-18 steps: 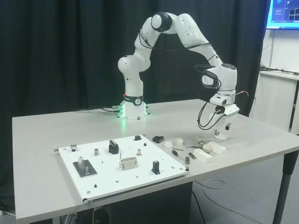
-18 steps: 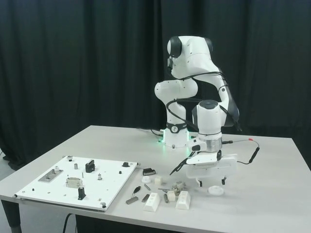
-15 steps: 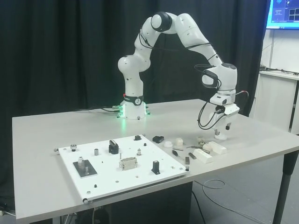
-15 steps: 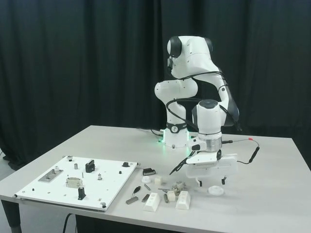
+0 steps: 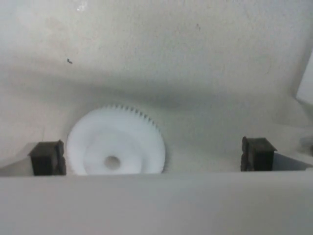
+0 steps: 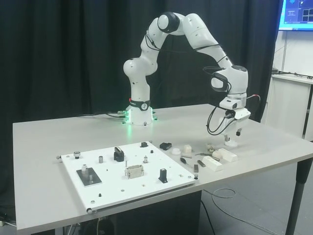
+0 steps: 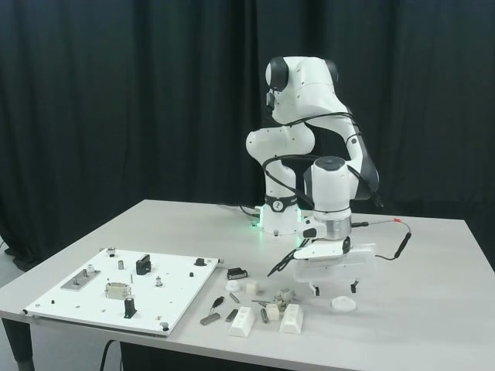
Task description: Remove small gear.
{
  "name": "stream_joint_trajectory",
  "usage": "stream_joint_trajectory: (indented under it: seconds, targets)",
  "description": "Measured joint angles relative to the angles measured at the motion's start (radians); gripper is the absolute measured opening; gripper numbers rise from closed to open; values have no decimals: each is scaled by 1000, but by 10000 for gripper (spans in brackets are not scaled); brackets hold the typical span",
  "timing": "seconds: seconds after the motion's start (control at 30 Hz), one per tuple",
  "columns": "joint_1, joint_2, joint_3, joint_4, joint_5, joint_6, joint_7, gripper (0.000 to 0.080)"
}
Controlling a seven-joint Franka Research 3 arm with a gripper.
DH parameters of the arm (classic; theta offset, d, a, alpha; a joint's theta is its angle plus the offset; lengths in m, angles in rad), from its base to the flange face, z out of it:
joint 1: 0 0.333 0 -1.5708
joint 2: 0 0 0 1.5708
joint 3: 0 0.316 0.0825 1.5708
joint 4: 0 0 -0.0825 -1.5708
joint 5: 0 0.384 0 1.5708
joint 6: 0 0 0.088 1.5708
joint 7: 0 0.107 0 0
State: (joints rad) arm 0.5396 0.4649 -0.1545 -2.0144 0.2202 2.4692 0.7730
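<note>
A white toothed gear [image 5: 115, 147] lies flat on the grey table, at the right end of the row of loose parts [image 6: 231, 144] [image 7: 343, 304]. My gripper [image 5: 152, 155] hangs a short way above it, open, its two black fingertips [image 5: 47, 158] wide apart and holding nothing. In the wrist view the gear lies close to one fingertip and far from the other. Seen from the room, the gripper [image 6: 232, 135] [image 7: 335, 290] points straight down with its tips just clear of the gear.
A white assembly board [image 6: 124, 171] [image 7: 116, 290] with several mounted parts lies at the table's front left. Between board and gear lie loose parts: two white blocks [image 6: 217, 159], a black connector [image 6: 166, 145], small metal pieces. The arm's base [image 6: 139, 115] stands behind.
The gripper has risen slightly above the gear. The gear stays where it lay on the table.
</note>
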Motion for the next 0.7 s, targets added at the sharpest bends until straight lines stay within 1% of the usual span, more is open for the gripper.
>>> stream_joint_trajectory:
  seconds: [0.7]
  targets:
    - [0, 0, -23, 3, 0, 10, 0, 800]
